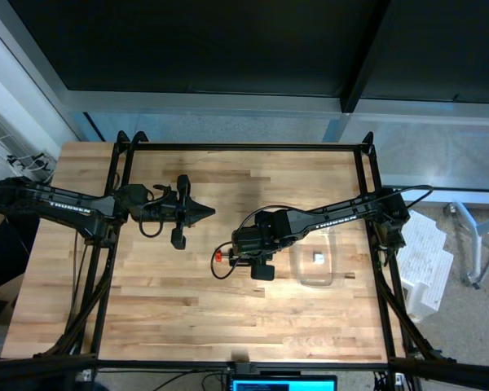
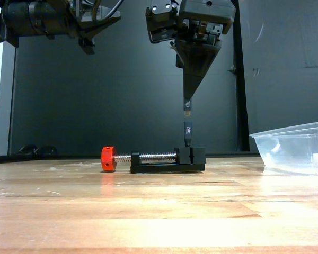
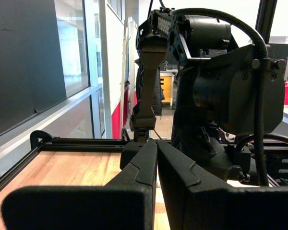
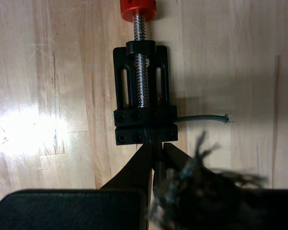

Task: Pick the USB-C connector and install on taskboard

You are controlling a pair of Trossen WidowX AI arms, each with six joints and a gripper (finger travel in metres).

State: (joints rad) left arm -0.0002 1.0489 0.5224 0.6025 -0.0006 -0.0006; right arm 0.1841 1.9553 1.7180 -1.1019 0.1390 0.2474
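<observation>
Your right gripper point(image 2: 187, 99), at the centre of the low view, pinches the small grey USB-C connector point(image 2: 187, 108) tip-down directly above the upright pin point(image 2: 187, 132) of the black block taskboard point(image 2: 167, 160), apparently aligned for insertion. Your left gripper point(image 1: 205, 213), closed and empty, hangs clear at upper left.

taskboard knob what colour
Red-orange knob, clearest in low view; right gripper holds USB-C connector above taskboard; left gripper raised aside.

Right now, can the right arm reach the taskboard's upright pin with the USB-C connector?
Probably yes. The right hand holds the USB-C connector just above the upright pin of the taskboard, only air between. The left hand hangs shut further left, clear.
</observation>
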